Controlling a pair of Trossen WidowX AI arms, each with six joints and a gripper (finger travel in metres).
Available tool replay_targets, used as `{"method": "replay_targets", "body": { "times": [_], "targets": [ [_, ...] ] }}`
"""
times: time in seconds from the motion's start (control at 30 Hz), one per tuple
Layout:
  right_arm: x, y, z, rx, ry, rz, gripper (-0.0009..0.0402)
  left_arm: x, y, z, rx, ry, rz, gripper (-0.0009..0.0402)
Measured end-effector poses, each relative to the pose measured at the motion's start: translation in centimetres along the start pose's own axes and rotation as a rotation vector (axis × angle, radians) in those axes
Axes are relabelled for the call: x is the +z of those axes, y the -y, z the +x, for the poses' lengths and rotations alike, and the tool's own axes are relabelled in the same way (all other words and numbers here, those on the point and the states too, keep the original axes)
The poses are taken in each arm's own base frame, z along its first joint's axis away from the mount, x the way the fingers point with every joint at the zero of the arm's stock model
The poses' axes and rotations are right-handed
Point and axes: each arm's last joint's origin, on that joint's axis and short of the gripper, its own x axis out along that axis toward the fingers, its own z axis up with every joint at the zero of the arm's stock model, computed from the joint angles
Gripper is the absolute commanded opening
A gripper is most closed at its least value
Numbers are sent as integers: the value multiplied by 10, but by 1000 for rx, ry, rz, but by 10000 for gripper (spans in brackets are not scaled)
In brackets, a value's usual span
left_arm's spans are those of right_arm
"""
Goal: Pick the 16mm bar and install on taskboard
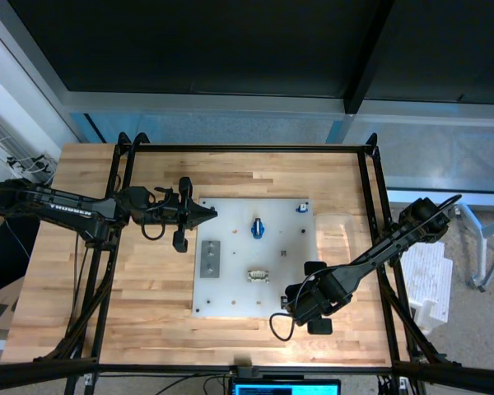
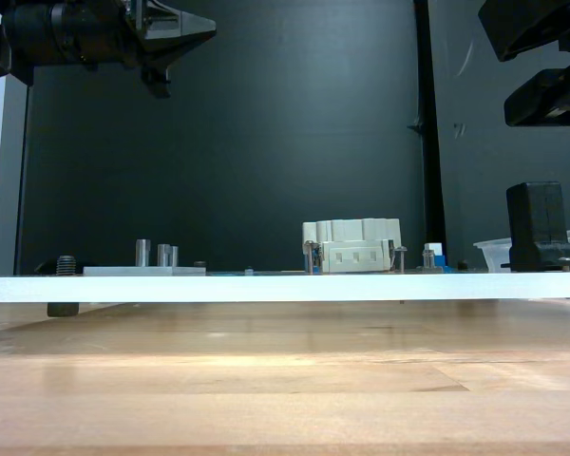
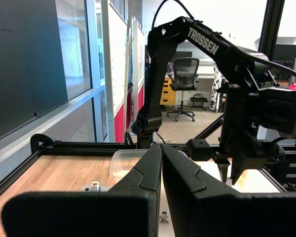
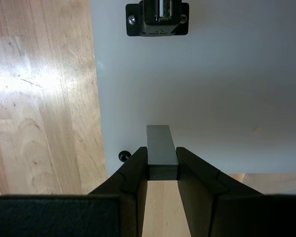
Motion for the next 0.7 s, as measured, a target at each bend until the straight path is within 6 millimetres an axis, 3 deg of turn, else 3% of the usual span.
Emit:
{"method": "replay_targets", "body": {
  "times": [0.7],
  "targets": [
    [1, 0, -3, -2, -5, 2, 2, 0, 0, 0, 0, 0, 0, 0]
  ]
}}
